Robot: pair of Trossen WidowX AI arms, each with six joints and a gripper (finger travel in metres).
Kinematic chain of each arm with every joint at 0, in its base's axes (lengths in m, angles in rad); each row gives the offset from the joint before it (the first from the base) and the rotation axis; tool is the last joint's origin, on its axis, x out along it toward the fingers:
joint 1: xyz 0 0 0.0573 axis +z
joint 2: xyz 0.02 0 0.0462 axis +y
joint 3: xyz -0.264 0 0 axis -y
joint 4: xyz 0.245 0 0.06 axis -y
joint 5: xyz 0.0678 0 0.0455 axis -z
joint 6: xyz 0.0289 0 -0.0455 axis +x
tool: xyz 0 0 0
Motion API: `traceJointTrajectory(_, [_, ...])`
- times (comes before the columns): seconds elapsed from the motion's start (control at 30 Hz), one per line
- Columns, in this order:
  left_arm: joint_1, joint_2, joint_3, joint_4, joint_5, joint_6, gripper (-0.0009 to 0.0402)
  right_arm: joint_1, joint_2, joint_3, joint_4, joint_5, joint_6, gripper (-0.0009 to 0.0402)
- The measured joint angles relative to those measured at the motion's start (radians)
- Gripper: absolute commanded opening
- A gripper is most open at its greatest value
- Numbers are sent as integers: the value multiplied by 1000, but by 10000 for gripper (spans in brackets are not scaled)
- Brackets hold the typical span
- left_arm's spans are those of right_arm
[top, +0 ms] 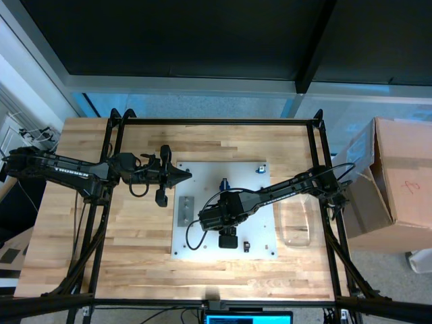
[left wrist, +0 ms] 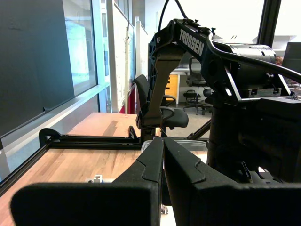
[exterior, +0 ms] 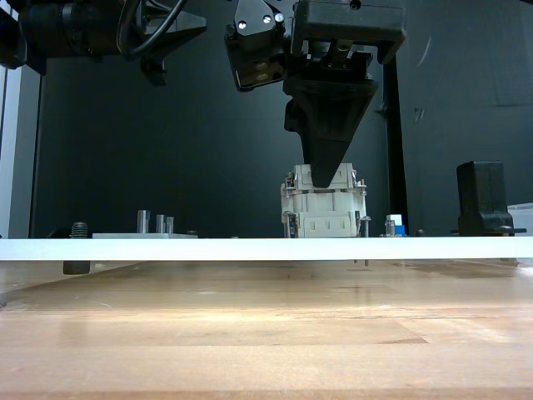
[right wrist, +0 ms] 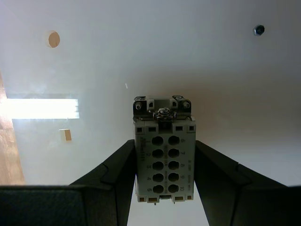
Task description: Remove the HAN10E connector from the taskboard and place in the container
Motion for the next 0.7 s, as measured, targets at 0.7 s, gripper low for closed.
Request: traceJointTrajectory(0.7, [0,0,0,0,0,0,0,0,-93,30,-8,-1,8,9])
